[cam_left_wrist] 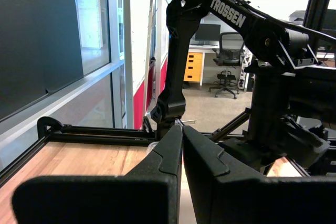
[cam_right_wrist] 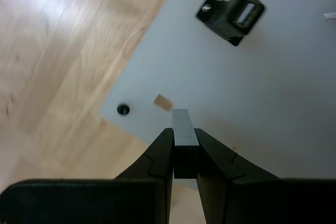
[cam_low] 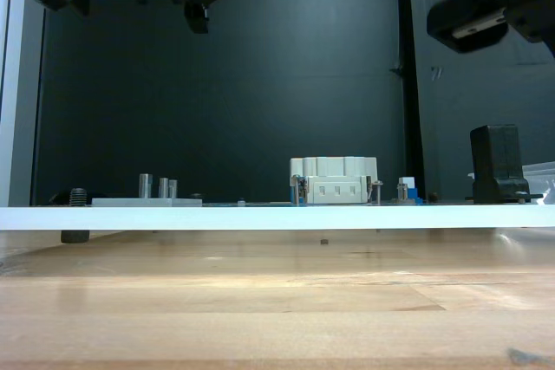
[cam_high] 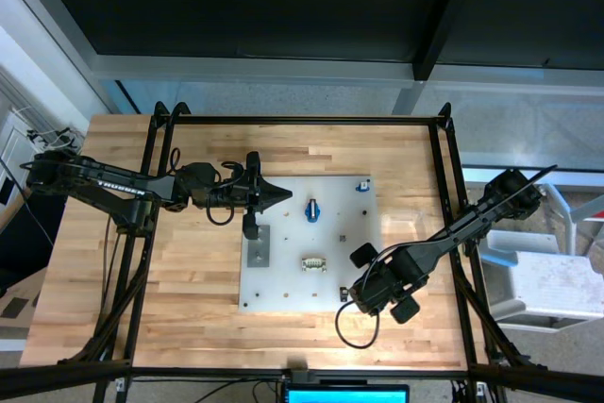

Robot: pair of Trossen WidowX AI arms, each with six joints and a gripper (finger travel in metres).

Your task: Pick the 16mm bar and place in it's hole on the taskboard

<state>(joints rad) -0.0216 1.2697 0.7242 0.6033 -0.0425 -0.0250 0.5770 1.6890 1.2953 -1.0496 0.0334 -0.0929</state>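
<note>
A short grey square bar (cam_right_wrist: 184,126) is held between the fingers of my right gripper (cam_right_wrist: 184,142), which is shut on it. It hangs above the white taskboard (cam_right_wrist: 273,93), over the board's near right corner, clear of any seat. A small rectangular hole (cam_right_wrist: 163,102) lies just beyond the bar's tip. From overhead, the right gripper (cam_high: 364,256) is over the board's right side. My left gripper (cam_high: 276,195) is shut with nothing in it, high over the board's left edge and pointing right; its fingers (cam_left_wrist: 173,145) are pressed together.
On the taskboard (cam_high: 283,282) sit a grey block with pegs (cam_high: 257,252), a white connector (cam_high: 314,263), a blue part (cam_high: 313,209) and a black clip (cam_right_wrist: 231,11). A black screw (cam_right_wrist: 123,109) marks the board's corner. A black frame (cam_high: 302,121) rings the wooden table.
</note>
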